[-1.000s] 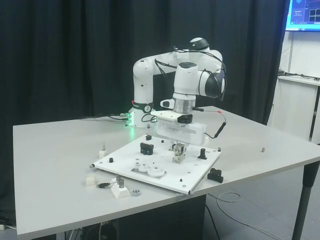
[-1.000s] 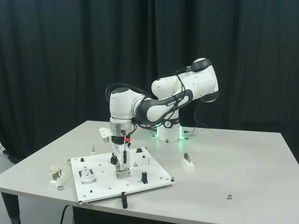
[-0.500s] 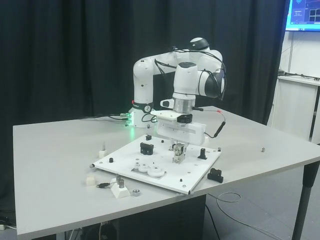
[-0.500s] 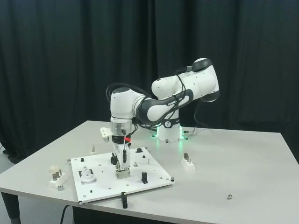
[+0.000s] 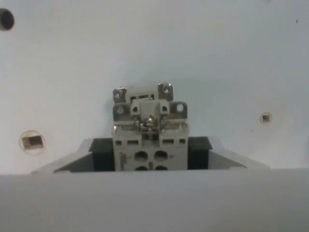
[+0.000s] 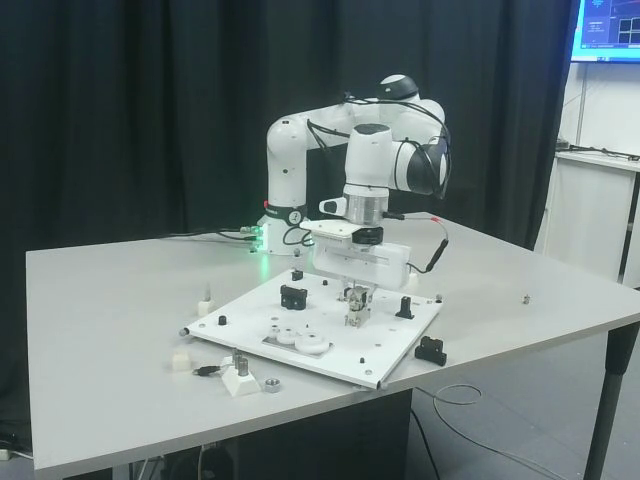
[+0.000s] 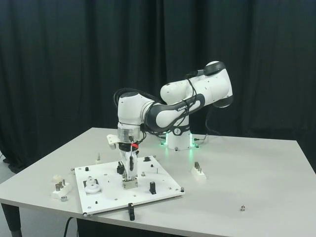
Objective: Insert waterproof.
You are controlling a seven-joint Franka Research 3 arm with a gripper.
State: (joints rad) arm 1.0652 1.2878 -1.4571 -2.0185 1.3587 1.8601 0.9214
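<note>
Gripper (image 6: 354,303) sits mid-frame on the waterproof connector (image 6: 355,310), near the white board (image 6: 300,305) centre; I cannot tell its grasp. Bare board lies all round. Since a second ago, the wrist rose slightly.

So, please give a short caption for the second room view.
White arm lowers its gripper onto the connector on the white board.

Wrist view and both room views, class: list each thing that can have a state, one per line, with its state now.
Tool: lowered over the connector, on the white board.
Waterproof connector: upright on the board, between the tool's fingers, pin holes showing.
White board: flat on the grey table.
Base light: lit green.
</note>
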